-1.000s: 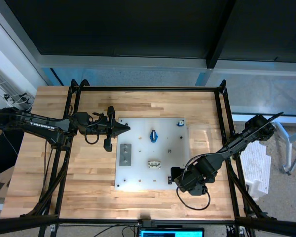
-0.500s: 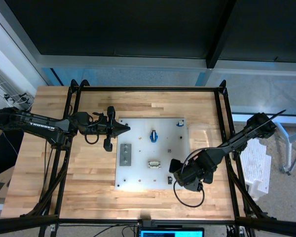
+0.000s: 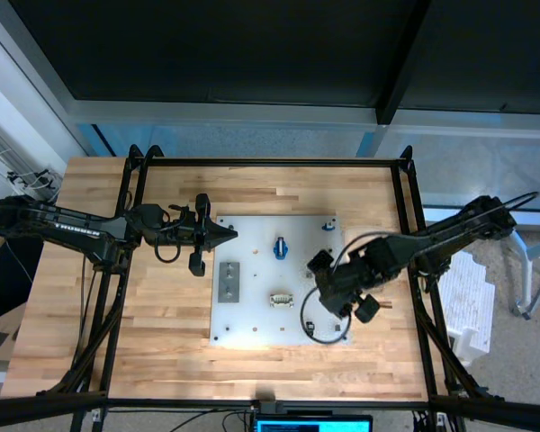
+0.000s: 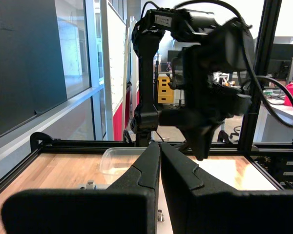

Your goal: Pick the 16mm bar and install on taskboard

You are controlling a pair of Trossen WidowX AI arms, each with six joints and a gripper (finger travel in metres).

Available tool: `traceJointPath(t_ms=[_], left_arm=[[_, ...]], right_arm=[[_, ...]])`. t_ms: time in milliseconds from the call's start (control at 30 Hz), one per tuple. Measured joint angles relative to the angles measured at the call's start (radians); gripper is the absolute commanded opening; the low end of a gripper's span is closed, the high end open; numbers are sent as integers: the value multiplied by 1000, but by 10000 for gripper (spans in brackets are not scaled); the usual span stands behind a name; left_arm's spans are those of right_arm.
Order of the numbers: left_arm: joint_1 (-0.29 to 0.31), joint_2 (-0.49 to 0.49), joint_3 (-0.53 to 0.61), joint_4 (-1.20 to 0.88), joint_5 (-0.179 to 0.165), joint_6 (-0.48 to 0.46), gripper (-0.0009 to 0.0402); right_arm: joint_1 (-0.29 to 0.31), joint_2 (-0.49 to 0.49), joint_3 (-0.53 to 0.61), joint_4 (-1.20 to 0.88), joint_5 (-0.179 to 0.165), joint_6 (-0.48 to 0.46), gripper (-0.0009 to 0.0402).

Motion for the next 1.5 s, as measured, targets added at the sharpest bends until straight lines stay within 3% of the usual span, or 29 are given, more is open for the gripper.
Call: traceJointPath(t_ms=[167,633,933,1267,1500], left_arm=[[0,0,0,0,0,0,0],[0,0,0,0,0,0,0],[0,0,0,0,0,0,0],[0,0,0,0,0,0,0],[0,0,0,0,0,0,0]], right_arm=[[-98,-42,-5,50,0,80,-3],[-287,-116,-12,353,3,343,0],[-329,-151,-56,554,3,380,0],[-337,-195,-213,875,3,417,0],[-341,-235,-340,1112,25,447,0]])
